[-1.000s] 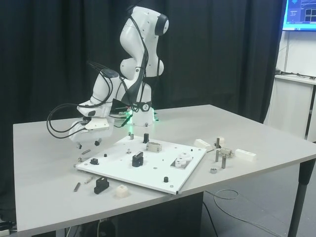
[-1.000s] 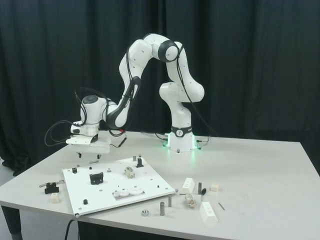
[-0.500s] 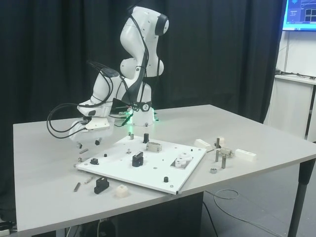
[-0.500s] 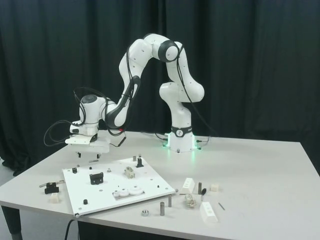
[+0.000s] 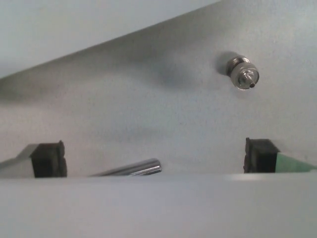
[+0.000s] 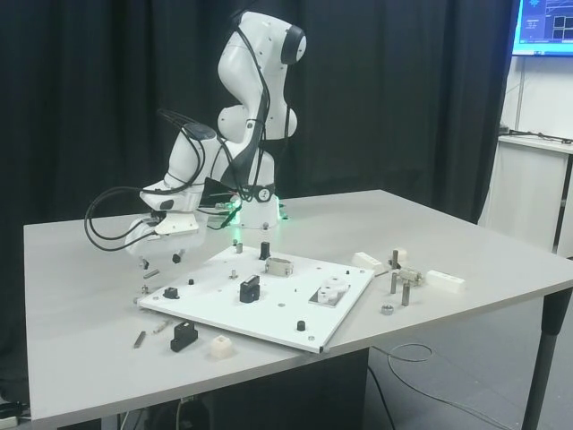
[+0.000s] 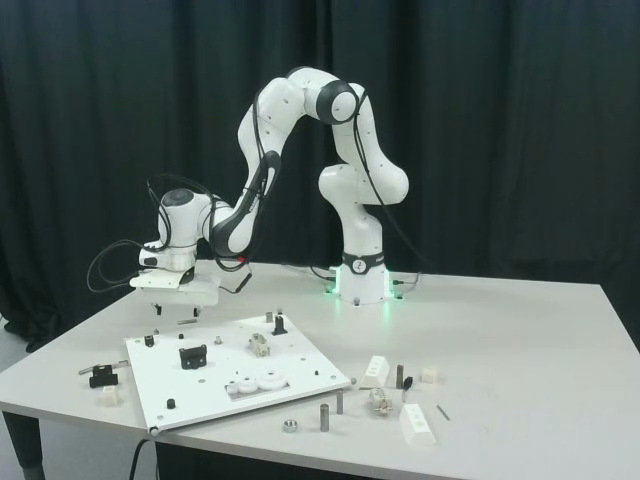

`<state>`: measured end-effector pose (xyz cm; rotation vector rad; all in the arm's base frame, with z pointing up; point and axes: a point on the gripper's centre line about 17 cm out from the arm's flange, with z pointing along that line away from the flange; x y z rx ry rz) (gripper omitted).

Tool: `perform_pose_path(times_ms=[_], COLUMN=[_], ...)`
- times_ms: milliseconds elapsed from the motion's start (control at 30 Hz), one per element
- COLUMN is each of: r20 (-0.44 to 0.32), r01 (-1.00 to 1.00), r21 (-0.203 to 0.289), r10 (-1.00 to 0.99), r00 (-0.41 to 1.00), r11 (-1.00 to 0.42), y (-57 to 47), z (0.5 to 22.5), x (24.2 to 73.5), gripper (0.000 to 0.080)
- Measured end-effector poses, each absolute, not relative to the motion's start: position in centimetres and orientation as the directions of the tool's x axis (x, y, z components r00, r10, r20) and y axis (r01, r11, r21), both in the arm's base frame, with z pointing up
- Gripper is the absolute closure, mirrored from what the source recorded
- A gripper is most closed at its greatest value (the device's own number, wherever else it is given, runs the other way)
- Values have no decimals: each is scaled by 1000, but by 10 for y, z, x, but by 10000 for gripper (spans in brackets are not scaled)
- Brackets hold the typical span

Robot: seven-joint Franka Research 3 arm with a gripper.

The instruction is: Remove square peg 4.

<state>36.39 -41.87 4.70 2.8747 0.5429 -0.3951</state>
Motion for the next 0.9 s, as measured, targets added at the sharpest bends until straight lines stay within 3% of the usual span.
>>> perform_pose_path(times_ms=[400,900], r20=[-294,-277], r01=[380,252], r21=[129,67], r10=[331,225], r00=[897,934], r11=[-916,-965], y=[-418,-395], z=[51,73], x=[367,358], gripper=[3,3])
